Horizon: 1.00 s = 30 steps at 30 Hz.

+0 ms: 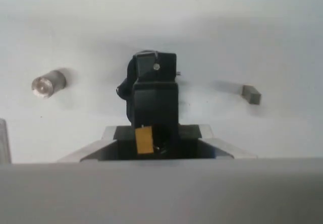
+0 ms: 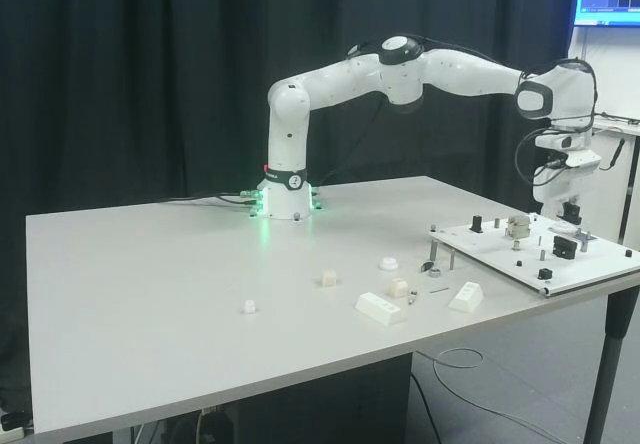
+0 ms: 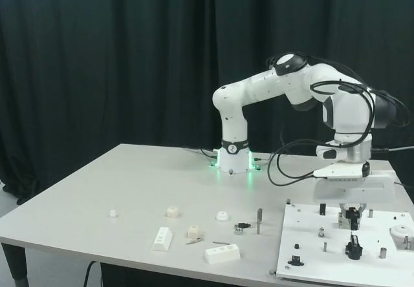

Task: Place D-SUB.

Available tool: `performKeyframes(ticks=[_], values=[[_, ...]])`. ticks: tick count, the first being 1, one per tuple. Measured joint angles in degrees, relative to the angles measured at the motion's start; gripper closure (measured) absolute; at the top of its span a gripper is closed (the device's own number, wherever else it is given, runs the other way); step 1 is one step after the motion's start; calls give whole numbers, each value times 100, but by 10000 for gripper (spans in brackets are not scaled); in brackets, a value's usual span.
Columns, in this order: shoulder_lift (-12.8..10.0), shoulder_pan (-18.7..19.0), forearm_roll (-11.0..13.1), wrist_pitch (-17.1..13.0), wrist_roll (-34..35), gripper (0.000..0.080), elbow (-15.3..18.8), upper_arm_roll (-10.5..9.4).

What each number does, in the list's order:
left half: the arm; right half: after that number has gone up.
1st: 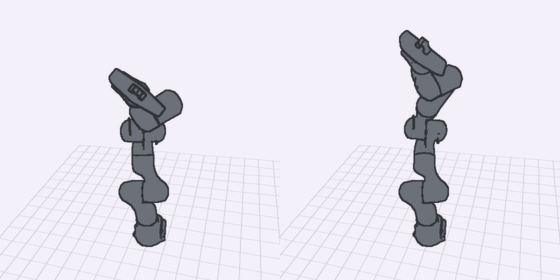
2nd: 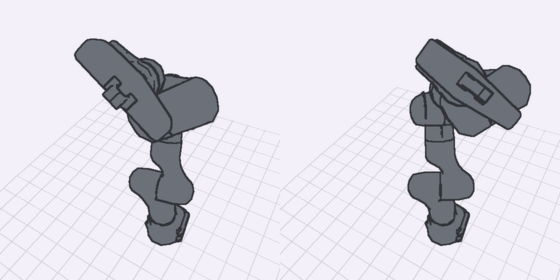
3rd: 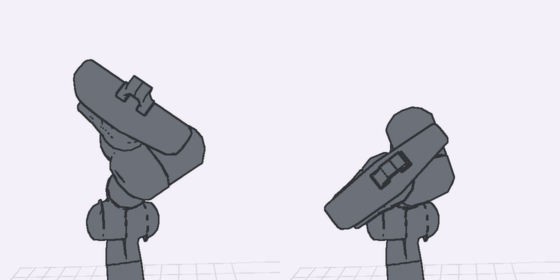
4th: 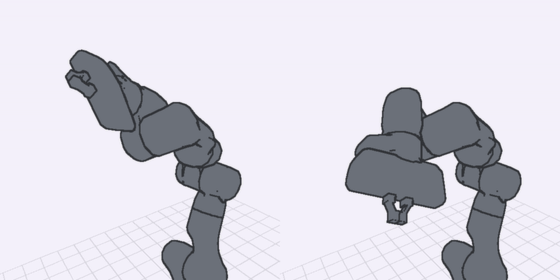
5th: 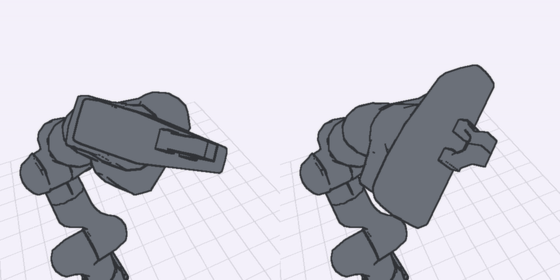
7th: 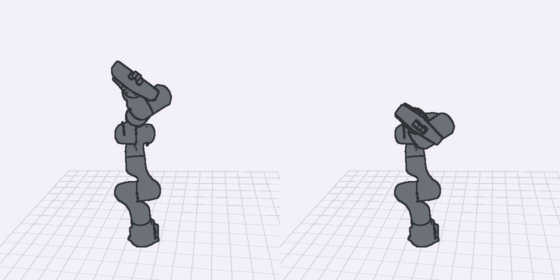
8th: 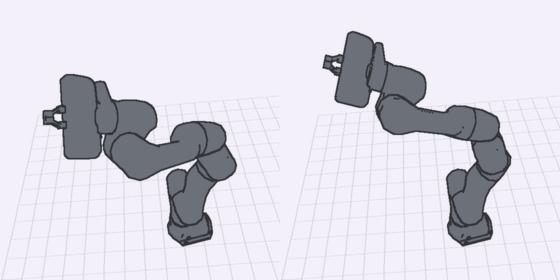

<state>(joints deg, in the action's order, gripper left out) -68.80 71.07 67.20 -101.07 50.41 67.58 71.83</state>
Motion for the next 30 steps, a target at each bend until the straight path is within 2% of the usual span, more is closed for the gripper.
performKeyframes(ticks=[9,26,30], values=[[59,-88,0,249,0,646,-155,73],[65,-106,1,280,-2,648,-207,69],[51,-144,-90,280,-47,648,-206,69]])
